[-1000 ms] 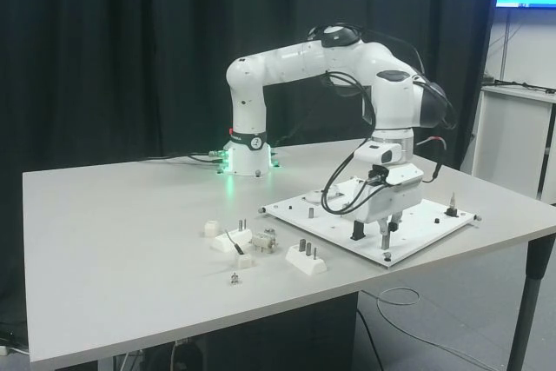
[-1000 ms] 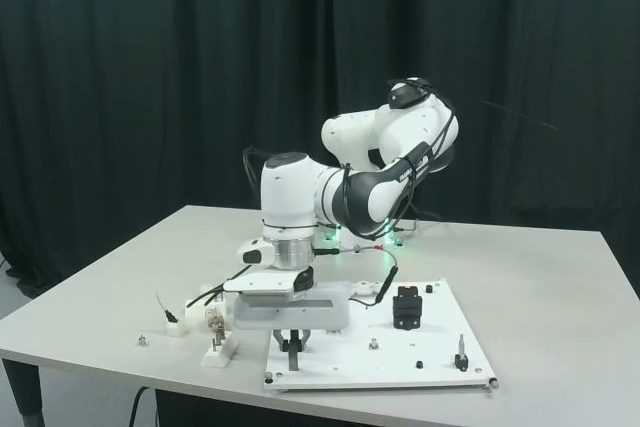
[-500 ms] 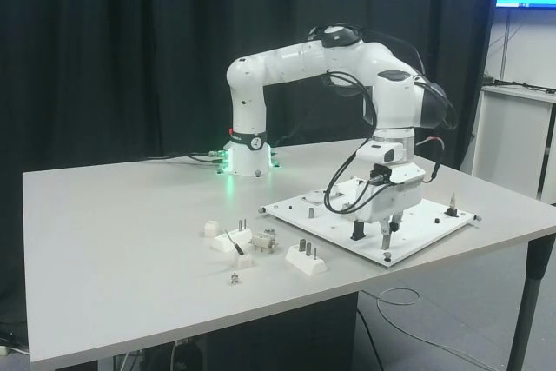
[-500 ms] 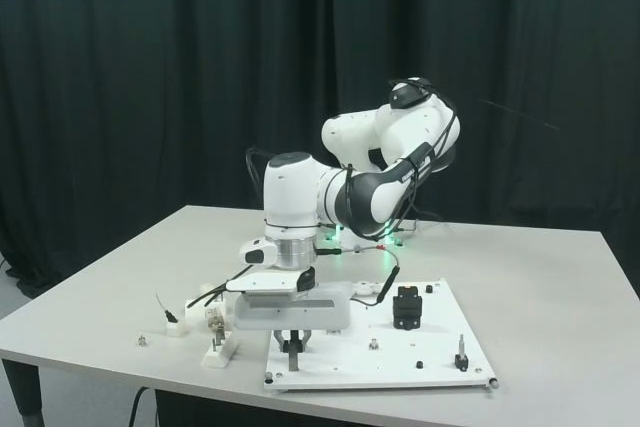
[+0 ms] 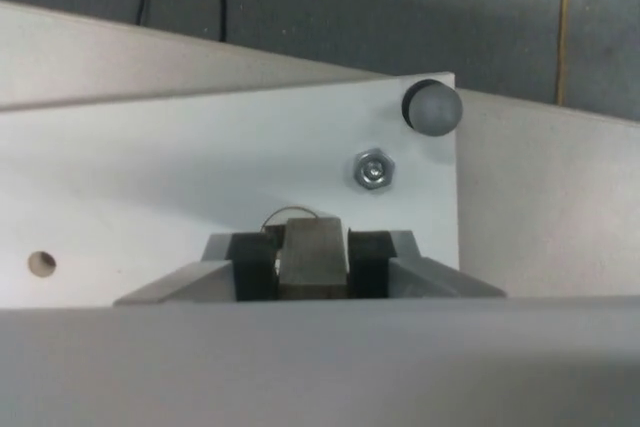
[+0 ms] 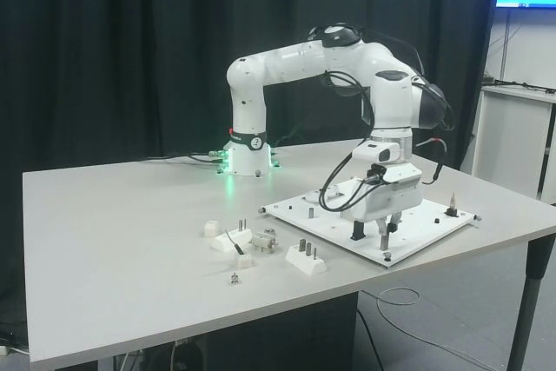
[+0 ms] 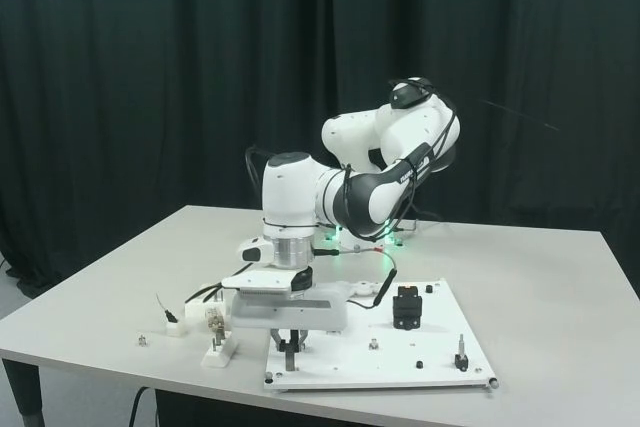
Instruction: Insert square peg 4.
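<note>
The white arm's tool (image 5: 313, 265) pinches the grey square peg (image 5: 312, 259) between its black fingers (image 5: 254, 265), low over the white board (image 6: 373, 220) near its corner nut (image 5: 372, 169) and black stud (image 5: 432, 107), on the grey counter (image 6: 122, 232)

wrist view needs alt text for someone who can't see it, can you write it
Seen from the wrist, the gripper is shut on a grey square peg, held just above a white board. Beyond the peg on the board are a hex nut and, at the corner, a round grey knob; a small hole lies off to one side.
</note>
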Controlling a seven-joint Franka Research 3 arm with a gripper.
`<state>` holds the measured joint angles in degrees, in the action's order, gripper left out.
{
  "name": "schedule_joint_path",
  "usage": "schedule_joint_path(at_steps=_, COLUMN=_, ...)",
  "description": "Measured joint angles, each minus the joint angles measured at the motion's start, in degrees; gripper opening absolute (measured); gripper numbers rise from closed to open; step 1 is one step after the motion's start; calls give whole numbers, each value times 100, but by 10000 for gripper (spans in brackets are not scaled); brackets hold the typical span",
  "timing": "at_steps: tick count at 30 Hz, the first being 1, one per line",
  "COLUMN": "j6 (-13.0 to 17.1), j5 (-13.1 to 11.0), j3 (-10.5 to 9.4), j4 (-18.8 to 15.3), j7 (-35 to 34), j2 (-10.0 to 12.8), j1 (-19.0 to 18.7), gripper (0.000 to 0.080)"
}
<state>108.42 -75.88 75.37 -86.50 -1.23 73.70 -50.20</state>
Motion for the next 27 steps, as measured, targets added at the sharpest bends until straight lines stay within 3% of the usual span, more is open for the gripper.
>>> schedule_joint_path(at_steps=27, j6=5, j5=0, j3=9, j4=-47, j7=-56, j2=-3, j1=-56, gripper=149)
